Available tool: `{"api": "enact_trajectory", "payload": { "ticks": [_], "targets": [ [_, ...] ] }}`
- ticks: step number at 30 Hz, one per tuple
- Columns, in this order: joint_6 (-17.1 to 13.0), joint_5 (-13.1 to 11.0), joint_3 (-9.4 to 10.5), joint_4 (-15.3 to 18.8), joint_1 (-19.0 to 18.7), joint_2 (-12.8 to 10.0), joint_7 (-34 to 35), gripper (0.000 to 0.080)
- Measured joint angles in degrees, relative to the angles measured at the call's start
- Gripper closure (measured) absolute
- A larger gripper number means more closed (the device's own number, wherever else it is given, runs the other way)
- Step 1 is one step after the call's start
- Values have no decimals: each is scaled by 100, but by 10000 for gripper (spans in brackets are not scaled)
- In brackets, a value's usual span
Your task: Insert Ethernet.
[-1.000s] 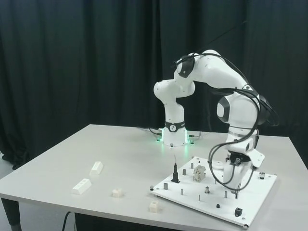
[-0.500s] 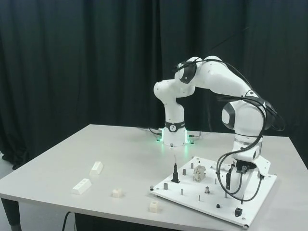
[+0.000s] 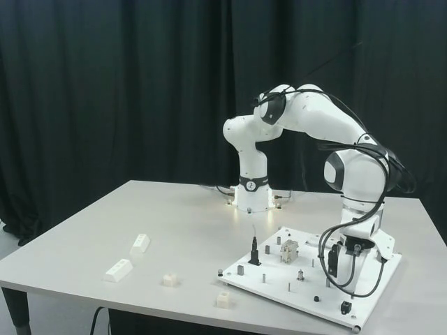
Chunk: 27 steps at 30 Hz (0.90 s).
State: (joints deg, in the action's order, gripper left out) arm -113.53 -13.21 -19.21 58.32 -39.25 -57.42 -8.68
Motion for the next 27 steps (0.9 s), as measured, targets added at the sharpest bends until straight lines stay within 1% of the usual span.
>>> {"api": "enact_trajectory", "payload": {
  "ticks": [11,27],
  "targets": [
    [-2,0,-15,-83,49,-106,-91,705],
    [12,-1,-15,-157,72,-145,-101,705]
  ]
}}
